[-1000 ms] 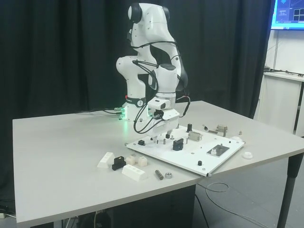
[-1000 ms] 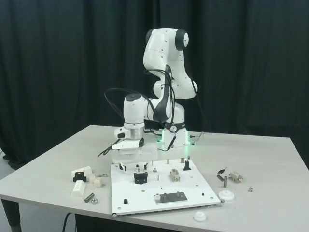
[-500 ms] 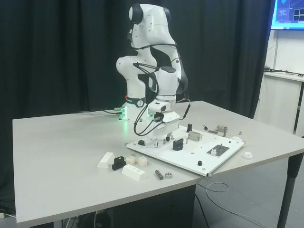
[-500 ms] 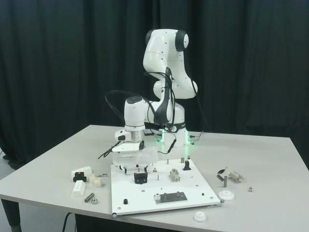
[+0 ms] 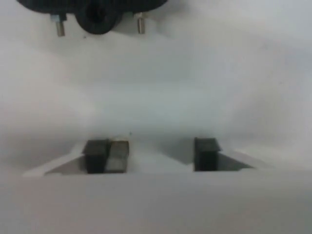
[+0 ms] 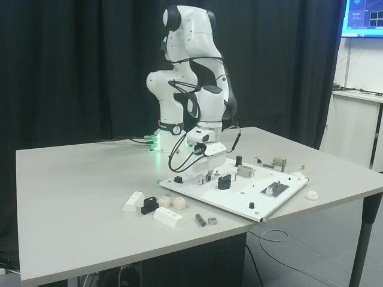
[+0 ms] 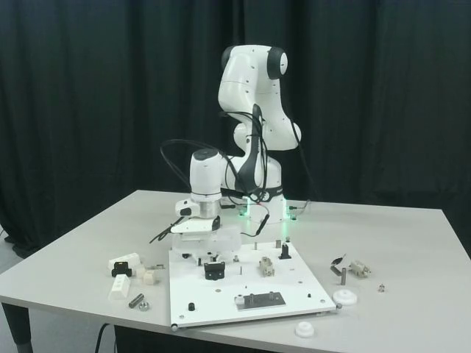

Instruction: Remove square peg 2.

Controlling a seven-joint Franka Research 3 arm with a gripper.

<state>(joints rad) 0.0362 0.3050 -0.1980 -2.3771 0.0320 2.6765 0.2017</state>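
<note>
Approach step, grasp not yet made. Tool [image 5: 151,156] lowered onto the near-left part of the white board [image 7: 294,290] on the bench [image 6: 72,179], fingers [image 5: 96,156] apart; small grey peg [image 5: 118,155] against one finger, the other clear. Next, presumably: closing on the peg, then a straight upward pull.

White arm [image 6: 188,36], white board [image 7: 243,290], grey table [image 6: 72,179], black curtain [image 7: 88,88], all plain.

A small grey square peg [image 5: 118,155] stands upright on the white board [image 5: 204,87].
</note>
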